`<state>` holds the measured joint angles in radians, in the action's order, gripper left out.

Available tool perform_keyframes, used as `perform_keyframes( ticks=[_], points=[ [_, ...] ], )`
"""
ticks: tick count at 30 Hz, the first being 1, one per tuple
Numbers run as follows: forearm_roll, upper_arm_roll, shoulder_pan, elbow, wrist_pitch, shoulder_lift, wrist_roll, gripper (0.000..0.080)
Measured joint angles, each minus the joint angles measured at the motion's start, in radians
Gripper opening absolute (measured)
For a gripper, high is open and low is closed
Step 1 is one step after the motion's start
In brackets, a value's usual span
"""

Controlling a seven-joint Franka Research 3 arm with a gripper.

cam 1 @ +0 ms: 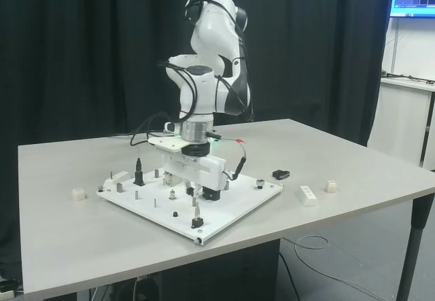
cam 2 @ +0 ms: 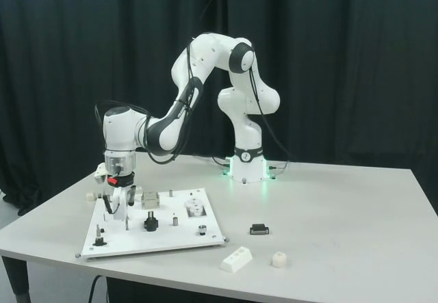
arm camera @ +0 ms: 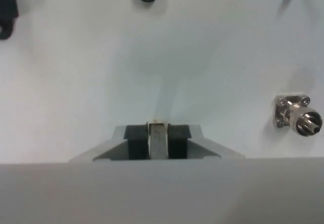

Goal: Insert square peg 2.

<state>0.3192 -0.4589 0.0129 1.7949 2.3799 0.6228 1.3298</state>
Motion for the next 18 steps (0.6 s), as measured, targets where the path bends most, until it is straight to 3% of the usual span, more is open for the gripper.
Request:
perform_keyframes(
  ticks=[18],
  points=[
    [0.047,-0.001,0.007,0.001,0.000,0.002,0.037,0.0075]
  ],
)
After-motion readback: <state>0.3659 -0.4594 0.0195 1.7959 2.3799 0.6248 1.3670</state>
